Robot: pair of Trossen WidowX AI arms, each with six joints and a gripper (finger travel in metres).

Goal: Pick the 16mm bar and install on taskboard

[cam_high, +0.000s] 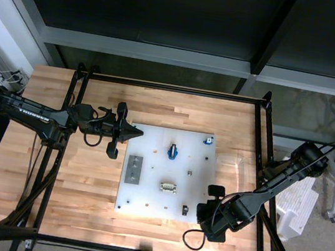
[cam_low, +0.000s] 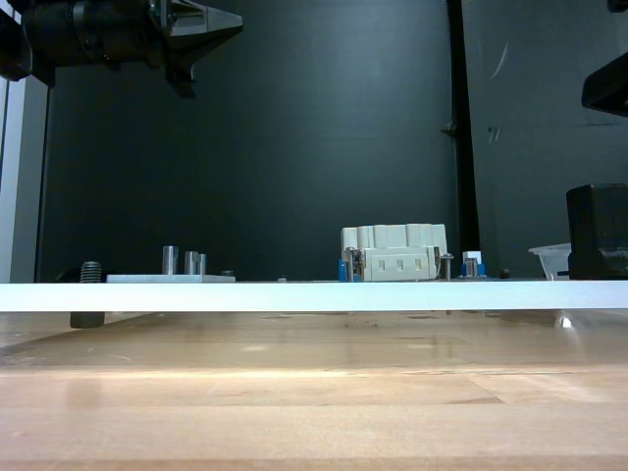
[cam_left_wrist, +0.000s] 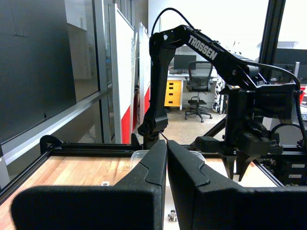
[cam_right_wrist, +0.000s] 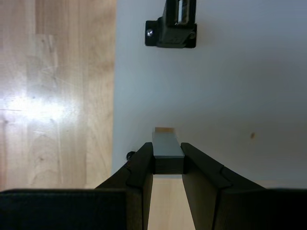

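16mm bar [cam_right_wrist: 167, 142] is sitting in the right claw [cam_right_wrist: 168, 150], squeezed between the two fingers, which are closing on its sides. The bar is short and grey, and its long way is running the same way as the fingers. It is sticking out past the fingertips, with its far end pointing at the white board [cam_high: 149, 161]. That end is hanging over the board near its edge, close to the near right corner, by the wooden table [cam_high: 83, 182]. (I cannot tell if the end is touching the board.) A small black bracket [cam_right_wrist: 171, 31] is sitting on the board farther on, apart from the bar.

The left claw [cam_high: 136, 134] is hanging high over the far left corner of the board, pointing toward the right arm. Its fingers [cam_left_wrist: 153, 165] are pressing together and holding nothing.

On the board, a blue part [cam_high: 172, 151], a beige plug block [cam_low: 392, 250] and a grey plate with pegs [cam_high: 132, 169] are standing apart from both claws.
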